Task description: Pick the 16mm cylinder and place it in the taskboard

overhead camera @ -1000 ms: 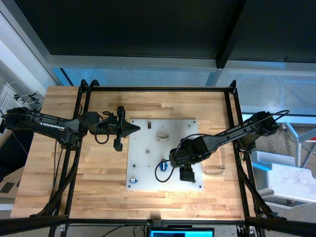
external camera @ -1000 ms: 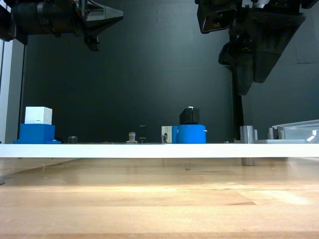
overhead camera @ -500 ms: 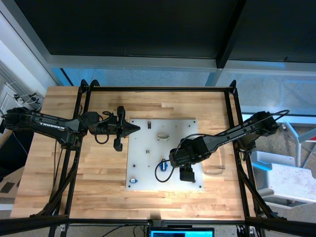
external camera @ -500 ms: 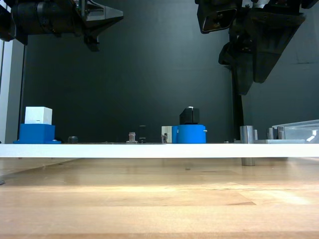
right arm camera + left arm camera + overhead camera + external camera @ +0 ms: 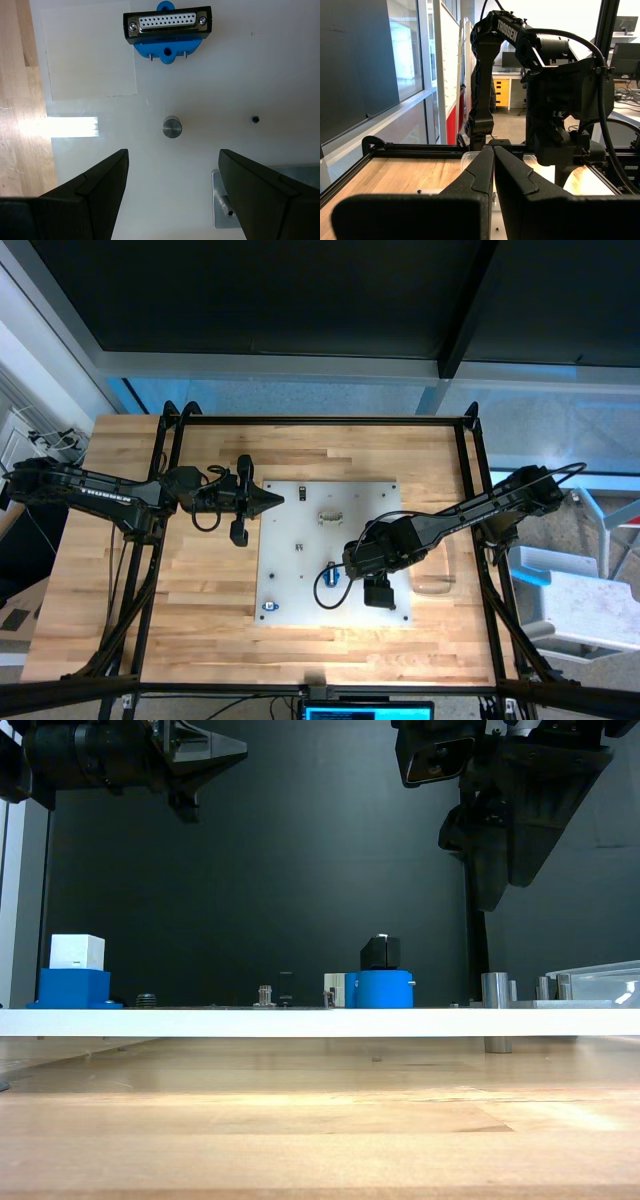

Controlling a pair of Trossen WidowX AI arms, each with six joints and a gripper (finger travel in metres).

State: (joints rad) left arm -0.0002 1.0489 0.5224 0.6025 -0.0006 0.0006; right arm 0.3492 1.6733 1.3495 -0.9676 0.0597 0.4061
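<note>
One left claw [image 5: 493, 150], one right claw [image 5: 172, 156], one taskboard [image 5: 235, 70], one 16mm cylinder [image 5: 171, 126]

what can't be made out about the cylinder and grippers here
High view: the right gripper, open above the taskboard, hides the 16mm cylinder.
Right wrist view: cylinder seen end-on, so whether it sits in a hole is unclear.
Left wrist view: the left gripper, shut over the board's left edge, blocks most of it.

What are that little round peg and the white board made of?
The peg looks like bare metal: grey, brushed sheen. The board seems smooth white plastic, faintly reflecting light; possibly painted metal. The right gripper hangs open above the peg; the left gripper, shut, hovers at the board's left edge.
</note>
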